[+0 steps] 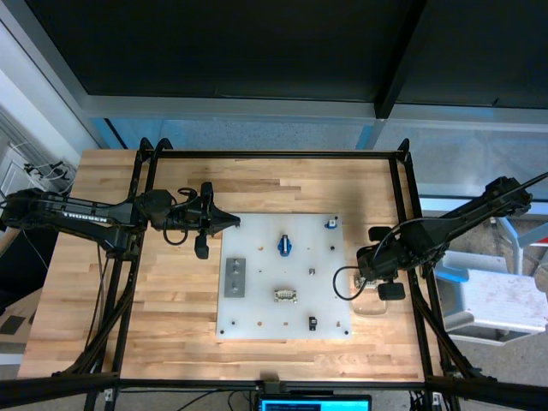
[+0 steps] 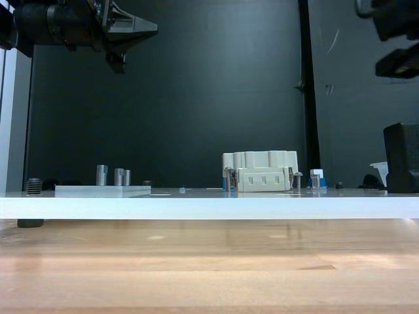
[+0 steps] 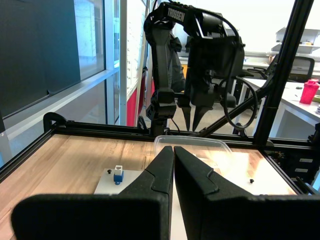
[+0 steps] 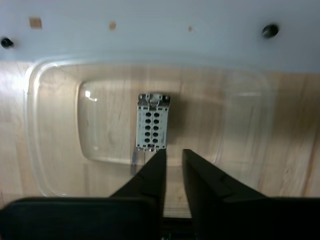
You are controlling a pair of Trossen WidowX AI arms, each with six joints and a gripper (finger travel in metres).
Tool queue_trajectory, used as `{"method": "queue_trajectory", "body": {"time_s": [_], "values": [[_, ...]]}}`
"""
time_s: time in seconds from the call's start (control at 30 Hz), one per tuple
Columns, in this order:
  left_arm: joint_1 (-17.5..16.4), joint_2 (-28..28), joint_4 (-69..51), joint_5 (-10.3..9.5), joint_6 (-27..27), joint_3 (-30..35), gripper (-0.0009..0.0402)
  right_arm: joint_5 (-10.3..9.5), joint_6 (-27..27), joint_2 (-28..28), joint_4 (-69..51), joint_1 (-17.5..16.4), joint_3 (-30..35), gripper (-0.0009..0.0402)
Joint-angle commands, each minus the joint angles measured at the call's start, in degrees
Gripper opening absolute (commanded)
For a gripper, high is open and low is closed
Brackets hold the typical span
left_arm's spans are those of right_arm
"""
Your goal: Pick the HAN10E connector and install in the HAN10E hub
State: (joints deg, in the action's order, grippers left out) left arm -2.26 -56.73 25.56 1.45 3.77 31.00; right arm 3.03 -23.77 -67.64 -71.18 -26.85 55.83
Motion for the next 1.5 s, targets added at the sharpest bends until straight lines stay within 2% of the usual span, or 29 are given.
{"method": "queue_trajectory", "body": {"time_s": [0.03, 0.3, 0.53, 1.23, 1.5], "values": [[-0.02, 0.00, 0.00, 0.02, 0.00, 0.00, 0.0000, -0.09, -1.64, -0.02, 1.62, -0.63, -1.95, 0.0115], [0.00, 0.00, 0.02, 0.02, 0.00, 0.00, 0.0000, 0.00, -4.57, -1.97, 7.06, -2.40, -7.10, 0.0238], [0.00, 0.00, 0.02, 0.02, 0.00, 0.00, 0.0000, 0.35, -6.36, -4.96, 14.12, -3.61, -10.21, 0.0288], [0.00, 0.00, 0.00, 0.02, 0.00, 0.00, 0.0000, -0.09, -6.29, -5.99, 24.87, -3.65, -18.91, 0.0255], [0.00, 0.00, 0.00, 0.02, 0.00, 0.00, 0.0000, -0.04, -6.19, -5.99, 25.62, -3.56, -19.47, 0.0214]]}}
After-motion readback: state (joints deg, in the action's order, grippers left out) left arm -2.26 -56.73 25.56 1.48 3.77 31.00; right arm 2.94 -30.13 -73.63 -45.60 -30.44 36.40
